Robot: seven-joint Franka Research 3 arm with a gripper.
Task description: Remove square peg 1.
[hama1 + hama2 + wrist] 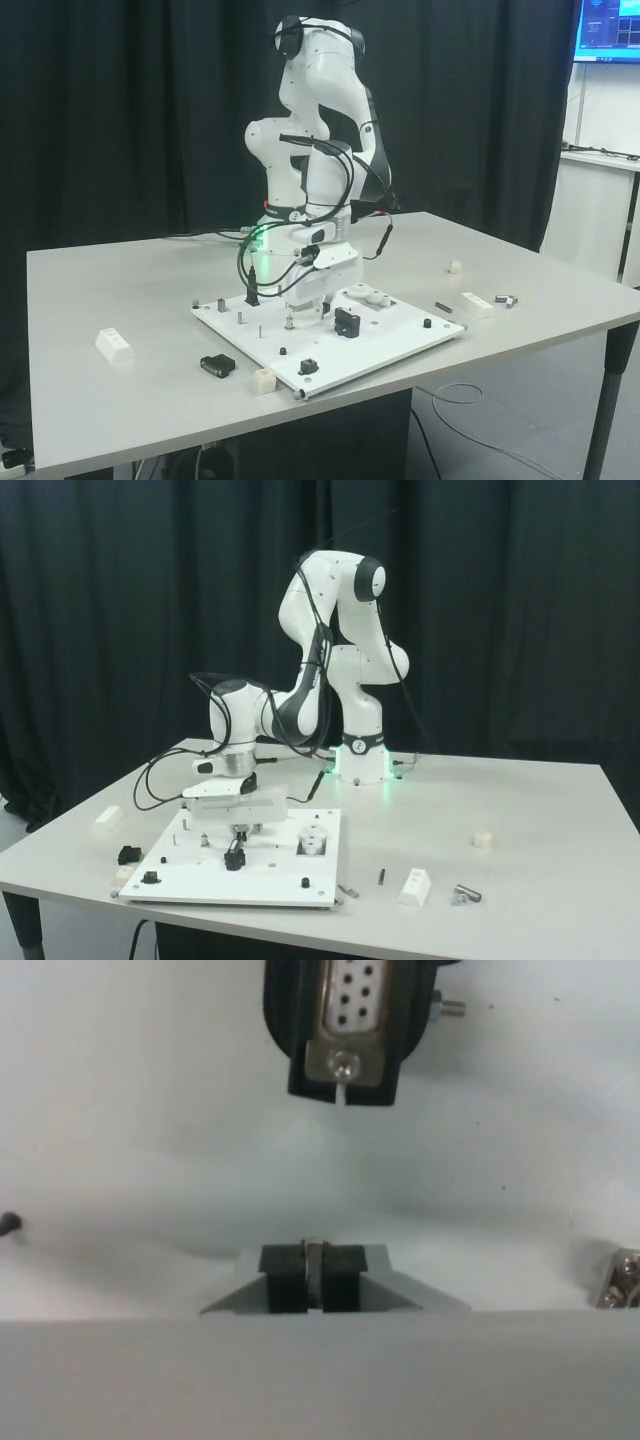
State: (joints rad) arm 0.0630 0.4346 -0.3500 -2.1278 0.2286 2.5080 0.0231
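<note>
In the wrist view my gripper point(314, 1298) has its two black pads point(283, 1280) pressed against a thin grey metal peg point(314, 1260), whose top shows between them. The peg's lower end is hidden behind the gripper body, so I cannot tell whether it still sits in the white board point(150, 1160). In the first room view the gripper point(291, 306) hangs low over the white board point(400, 350), near its middle. In the second room view the gripper point(240, 829) is down at the board point(270, 880), just behind a small black fixture point(234, 859).
A black-housed multi-pin connector point(345, 1020) stands on the board ahead of the fingers, with a screw block point(625, 1280) to one side. The board also carries a white round part point(365, 295), black fixtures point(346, 323) and thin pins point(240, 316). Loose white and black parts point(114, 345) lie on the grey table.
</note>
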